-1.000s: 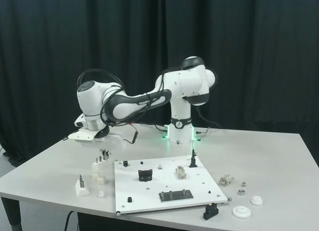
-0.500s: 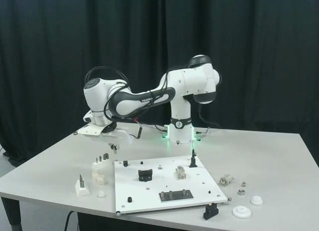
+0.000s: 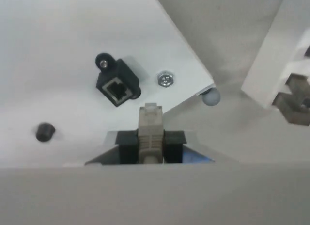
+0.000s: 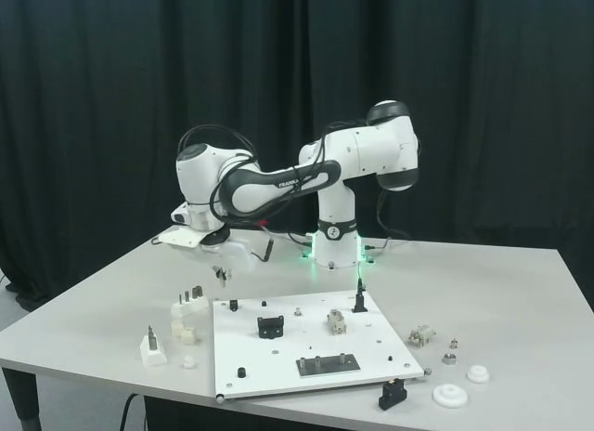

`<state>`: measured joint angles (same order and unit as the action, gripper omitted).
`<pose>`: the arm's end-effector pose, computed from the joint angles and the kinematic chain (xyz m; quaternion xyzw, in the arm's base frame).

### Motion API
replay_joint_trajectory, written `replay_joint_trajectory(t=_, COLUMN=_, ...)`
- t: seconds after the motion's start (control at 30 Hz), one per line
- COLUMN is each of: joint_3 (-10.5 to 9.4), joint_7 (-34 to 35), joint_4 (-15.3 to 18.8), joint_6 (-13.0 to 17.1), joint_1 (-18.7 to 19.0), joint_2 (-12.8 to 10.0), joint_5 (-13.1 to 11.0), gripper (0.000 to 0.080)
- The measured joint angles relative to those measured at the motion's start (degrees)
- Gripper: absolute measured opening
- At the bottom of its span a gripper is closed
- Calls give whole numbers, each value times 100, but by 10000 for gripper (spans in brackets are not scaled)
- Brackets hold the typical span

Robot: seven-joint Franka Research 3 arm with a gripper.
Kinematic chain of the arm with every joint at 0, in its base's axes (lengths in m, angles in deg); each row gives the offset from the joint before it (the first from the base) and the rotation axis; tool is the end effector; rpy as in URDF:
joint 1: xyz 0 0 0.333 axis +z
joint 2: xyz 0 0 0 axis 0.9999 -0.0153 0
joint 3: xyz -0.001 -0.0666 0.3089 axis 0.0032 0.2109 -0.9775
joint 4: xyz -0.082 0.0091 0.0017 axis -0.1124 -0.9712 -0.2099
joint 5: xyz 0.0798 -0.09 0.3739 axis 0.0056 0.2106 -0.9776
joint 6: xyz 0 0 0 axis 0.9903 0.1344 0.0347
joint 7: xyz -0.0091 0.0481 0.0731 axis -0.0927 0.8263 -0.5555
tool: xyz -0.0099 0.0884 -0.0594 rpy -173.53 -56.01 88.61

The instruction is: Insert Ethernet.

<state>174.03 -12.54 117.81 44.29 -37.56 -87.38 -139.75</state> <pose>0.4941 -0.2023 0.2671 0.8621 -0.4884 -0.1262 0.0470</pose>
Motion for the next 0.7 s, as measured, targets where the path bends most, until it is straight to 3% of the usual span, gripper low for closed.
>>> replay_joint_trajectory(t=0.2, joint_3=3, joint_7=845, joint_4=237, joint_6=190, joint_1=203, joint_2=15, joint_5=-180, gripper=101)
replay_joint_trajectory(t=0.7, joint_3=5, joint_7=1802, joint_4=501, joint_6=403, joint_1=475, joint_2=62, joint_5=-332, gripper=101)
